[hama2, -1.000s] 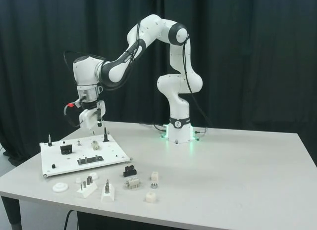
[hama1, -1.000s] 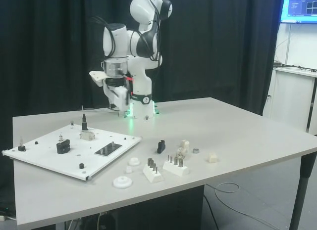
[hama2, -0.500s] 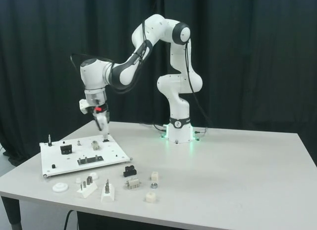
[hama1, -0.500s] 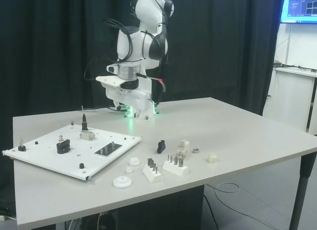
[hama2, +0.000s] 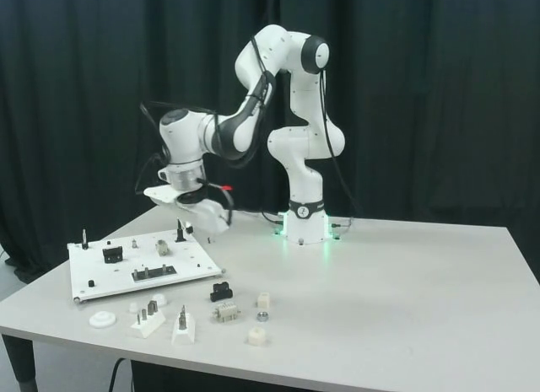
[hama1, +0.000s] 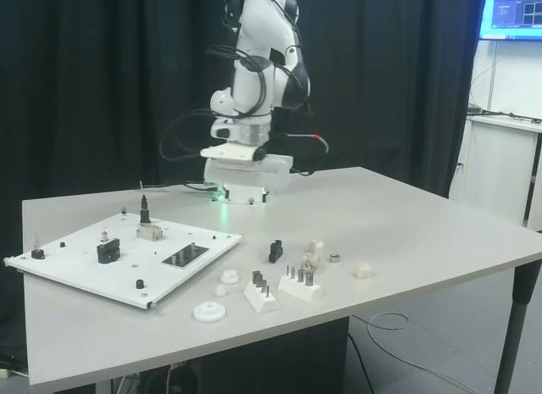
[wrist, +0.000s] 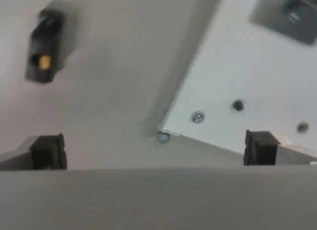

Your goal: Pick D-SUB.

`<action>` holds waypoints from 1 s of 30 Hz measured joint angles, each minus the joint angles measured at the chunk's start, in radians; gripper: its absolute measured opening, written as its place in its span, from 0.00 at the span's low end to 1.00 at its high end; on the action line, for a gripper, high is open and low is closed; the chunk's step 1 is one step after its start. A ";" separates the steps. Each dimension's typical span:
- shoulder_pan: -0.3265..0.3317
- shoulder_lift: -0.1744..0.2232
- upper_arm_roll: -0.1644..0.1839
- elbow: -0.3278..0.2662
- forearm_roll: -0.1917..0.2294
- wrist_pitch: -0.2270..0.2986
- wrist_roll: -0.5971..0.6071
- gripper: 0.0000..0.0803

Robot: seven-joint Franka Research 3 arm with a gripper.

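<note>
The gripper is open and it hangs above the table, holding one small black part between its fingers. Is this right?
Not quite. The gripper is open and hangs above the table, but it holds nothing: the wrist view shows only bare space between its fingers.

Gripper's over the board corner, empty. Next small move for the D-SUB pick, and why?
Probably shift sideways at this height, off the white board toward the loose parts. The gripper is open, empty, above the board's corner; the wrist view shows only the black part off the board. What looks like the D-SUB lies just beyond it on the table.
</note>
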 joint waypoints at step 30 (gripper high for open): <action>0.027 -0.106 0.082 -0.146 -0.022 0.253 -0.781 1.00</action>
